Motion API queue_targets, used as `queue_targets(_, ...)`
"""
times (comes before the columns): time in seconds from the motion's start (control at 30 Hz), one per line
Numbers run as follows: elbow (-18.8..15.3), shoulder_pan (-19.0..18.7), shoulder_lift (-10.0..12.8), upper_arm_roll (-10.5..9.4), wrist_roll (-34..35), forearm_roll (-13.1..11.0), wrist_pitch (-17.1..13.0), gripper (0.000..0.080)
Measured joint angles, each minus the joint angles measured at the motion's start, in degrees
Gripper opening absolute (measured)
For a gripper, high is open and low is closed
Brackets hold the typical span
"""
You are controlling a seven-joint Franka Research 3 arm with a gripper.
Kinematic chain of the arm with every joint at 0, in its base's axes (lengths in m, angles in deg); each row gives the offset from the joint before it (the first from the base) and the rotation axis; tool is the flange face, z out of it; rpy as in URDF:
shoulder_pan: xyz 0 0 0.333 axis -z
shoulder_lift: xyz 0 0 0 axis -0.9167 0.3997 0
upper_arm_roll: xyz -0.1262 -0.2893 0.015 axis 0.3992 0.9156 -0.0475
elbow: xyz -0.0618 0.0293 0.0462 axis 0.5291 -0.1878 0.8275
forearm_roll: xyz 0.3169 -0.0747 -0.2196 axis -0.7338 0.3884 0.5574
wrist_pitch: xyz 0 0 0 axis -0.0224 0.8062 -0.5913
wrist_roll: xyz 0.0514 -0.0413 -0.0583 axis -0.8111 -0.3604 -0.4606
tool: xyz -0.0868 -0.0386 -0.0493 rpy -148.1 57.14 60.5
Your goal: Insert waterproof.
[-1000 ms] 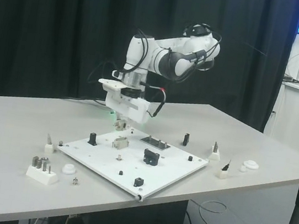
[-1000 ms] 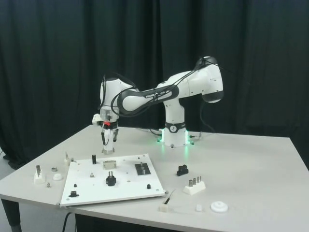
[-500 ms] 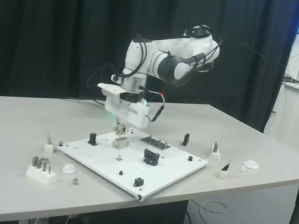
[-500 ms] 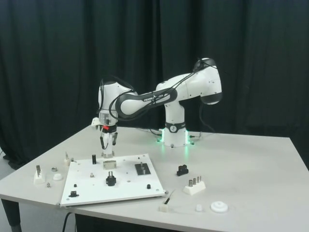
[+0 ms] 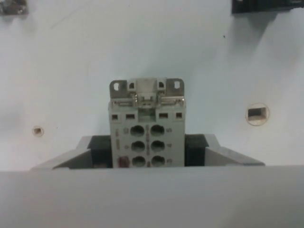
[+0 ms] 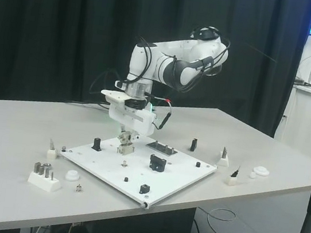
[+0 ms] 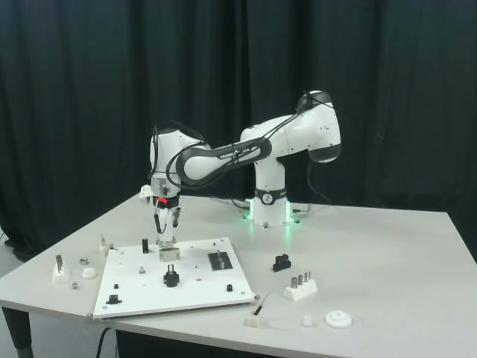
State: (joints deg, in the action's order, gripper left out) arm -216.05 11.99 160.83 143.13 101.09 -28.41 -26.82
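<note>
My gripper [image 5: 147, 153] is shut on the waterproof connector [image 5: 146, 140], a grey-white block with several round holes in its face. Black finger pads [image 5: 100, 151] press on its two sides. Straight beneath it sits the matching socket [image 5: 146, 90] with a metal bracket, fixed to the white board [image 5: 71, 61]. In the first room view the gripper [image 6: 125, 140] hangs just over the socket [image 6: 123, 149], and the second room view shows the gripper [image 7: 165, 239] over the socket [image 7: 169, 254]. Whether connector and socket touch I cannot tell.
The white board [image 6: 185, 174] also carries several black fixtures [image 6: 156, 163] and a grey plate with pegs [image 6: 161, 147]. Beside it on the grey table stand a white peg block [image 6: 42, 178], white rings [image 6: 260, 171] and small holders [image 6: 224, 158]. A green light glows at the arm's base [image 7: 247, 216].
The gripper with the connector has come down toward the board and now hangs just above the socket. Nothing on the board has moved.
</note>
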Motion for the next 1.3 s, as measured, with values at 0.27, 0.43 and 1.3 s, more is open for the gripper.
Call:
queue_targets(0.27, 0.0, 0.1, 0.2, -0.05, -0.1, -0.5, 0.1, 0.0311)
queue_targets(0.43, -0.1, 0.0, 0.2, -0.05, -0.1, -0.5, 0.5, 0.0311)
queue_targets(1.3, -1.0, -0.6, 0.2, -0.08, -0.1, -0.5, 1.3, 0.0311)
